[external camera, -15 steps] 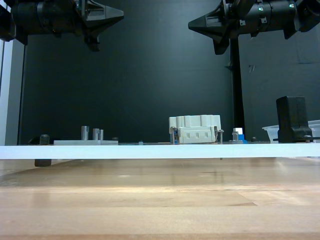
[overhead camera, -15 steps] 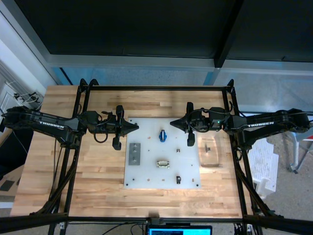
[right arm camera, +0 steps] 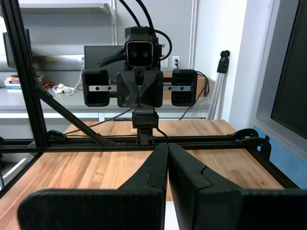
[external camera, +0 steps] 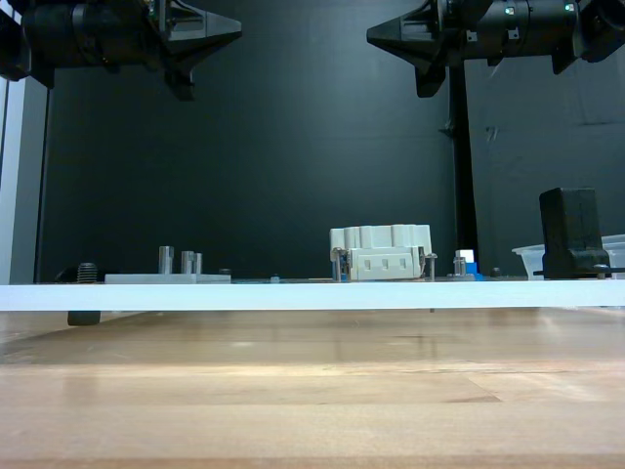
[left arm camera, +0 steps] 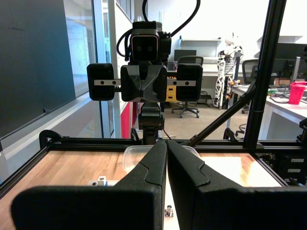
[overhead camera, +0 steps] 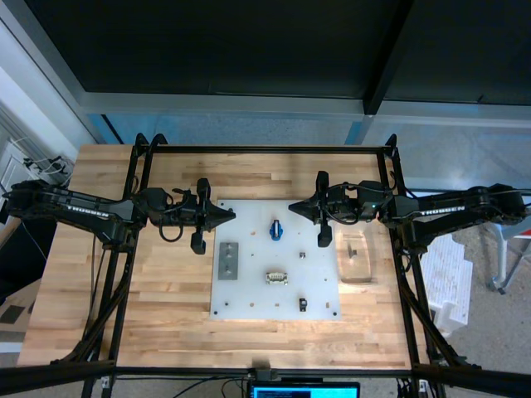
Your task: Pick the 16mm bar and install on taskboard
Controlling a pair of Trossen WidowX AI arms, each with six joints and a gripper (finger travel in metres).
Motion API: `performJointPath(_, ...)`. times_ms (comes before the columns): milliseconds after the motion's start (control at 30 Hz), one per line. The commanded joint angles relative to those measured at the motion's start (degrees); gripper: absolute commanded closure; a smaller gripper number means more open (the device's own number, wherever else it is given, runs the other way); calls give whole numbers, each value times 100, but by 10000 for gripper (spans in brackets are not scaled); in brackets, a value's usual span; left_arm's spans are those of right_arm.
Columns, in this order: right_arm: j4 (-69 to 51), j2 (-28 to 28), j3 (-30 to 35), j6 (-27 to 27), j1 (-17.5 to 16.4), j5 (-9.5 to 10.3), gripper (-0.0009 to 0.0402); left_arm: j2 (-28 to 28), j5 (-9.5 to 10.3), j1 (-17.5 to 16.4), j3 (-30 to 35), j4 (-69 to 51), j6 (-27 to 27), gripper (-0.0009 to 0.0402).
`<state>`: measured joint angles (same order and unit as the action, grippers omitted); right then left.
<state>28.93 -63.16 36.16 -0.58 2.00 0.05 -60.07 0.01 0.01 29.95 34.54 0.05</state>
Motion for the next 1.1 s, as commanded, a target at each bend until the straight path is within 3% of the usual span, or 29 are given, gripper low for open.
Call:
performJointPath(33, 0, -4, -4, -2, -2, 2, 393, -2, 0, -2, 0, 0, 0, 393)
performJointPath(233, -295, 61, 96, -44, -4, 140, 393, -2, 0, -2, 0, 0, 0, 393)
performJointPath(867, -5901, 109, 1950, -42, -17, 151, 393, -2, 0, -2, 0, 0, 0, 393)
performJointPath(1100, -7372, 109, 2422, -48, -31, 151, 393, -2, 0, -2, 0, 0, 0, 393)
